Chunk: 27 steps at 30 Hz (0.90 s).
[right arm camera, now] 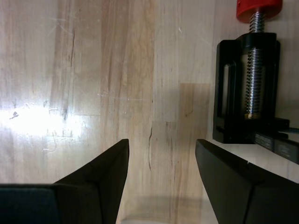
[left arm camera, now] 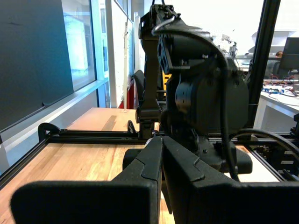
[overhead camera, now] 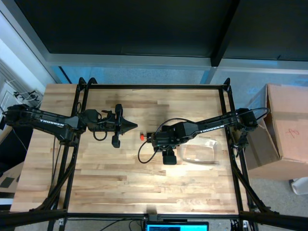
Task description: Remove the USB-C connector from the USB-C receptacle and place in the container
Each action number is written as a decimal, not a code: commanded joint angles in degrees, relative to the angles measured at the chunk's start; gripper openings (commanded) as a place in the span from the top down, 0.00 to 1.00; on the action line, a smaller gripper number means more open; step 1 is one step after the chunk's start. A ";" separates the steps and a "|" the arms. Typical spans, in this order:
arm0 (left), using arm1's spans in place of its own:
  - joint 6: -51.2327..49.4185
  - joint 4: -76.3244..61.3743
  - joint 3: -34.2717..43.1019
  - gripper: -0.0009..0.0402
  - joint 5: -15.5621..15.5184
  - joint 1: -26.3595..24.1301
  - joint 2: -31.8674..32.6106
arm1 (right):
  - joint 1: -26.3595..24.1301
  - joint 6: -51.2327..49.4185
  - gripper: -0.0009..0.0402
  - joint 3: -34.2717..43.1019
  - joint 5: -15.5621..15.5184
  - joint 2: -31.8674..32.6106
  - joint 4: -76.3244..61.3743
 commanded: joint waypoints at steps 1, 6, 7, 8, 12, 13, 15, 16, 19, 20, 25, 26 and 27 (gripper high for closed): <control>0.00 0.00 0.02 0.98 0.00 0.02 -0.04 | -0.04 0.07 0.54 -1.77 0.20 0.11 2.93; 0.00 0.00 0.02 0.98 0.00 0.00 0.00 | -0.04 0.07 0.67 -2.78 2.12 0.11 4.48; 0.00 0.00 0.02 0.98 0.00 0.02 0.00 | -0.04 0.07 0.71 -2.78 2.10 0.09 4.50; 0.00 0.00 0.02 0.98 0.00 0.02 0.00 | -0.07 0.07 0.75 -2.78 2.10 0.09 4.48; 0.00 0.00 0.02 0.98 0.00 0.00 -0.02 | -0.07 0.04 0.90 -2.78 2.08 0.09 4.48; 0.00 0.00 0.02 0.98 0.00 0.00 0.00 | -0.07 0.00 0.93 -2.78 2.08 0.09 4.48; 0.00 0.00 0.02 0.98 0.00 0.02 -0.02 | -0.07 -0.26 0.99 -2.78 2.03 0.07 4.44; 0.00 0.00 0.02 0.98 0.00 0.00 -0.02 | -0.04 -0.35 0.98 -2.78 2.05 0.07 4.44; 0.00 0.00 0.02 0.98 0.00 0.00 -0.02 | -0.07 -0.17 0.96 -2.78 2.03 0.07 4.44; 0.00 0.00 0.02 0.98 0.00 0.00 -0.02 | -0.07 -0.15 0.97 -2.78 2.05 0.07 4.44; 0.00 0.00 0.02 0.98 0.00 0.02 -0.02 | -0.07 -0.11 0.98 -2.78 1.75 0.04 4.46; 0.00 0.00 0.02 0.98 0.00 0.00 -0.02 | -0.07 -0.11 0.98 -2.75 1.49 0.04 4.46; 0.00 0.00 0.02 0.98 0.00 0.00 -0.02 | -0.07 -0.13 0.98 -2.64 1.49 0.02 4.35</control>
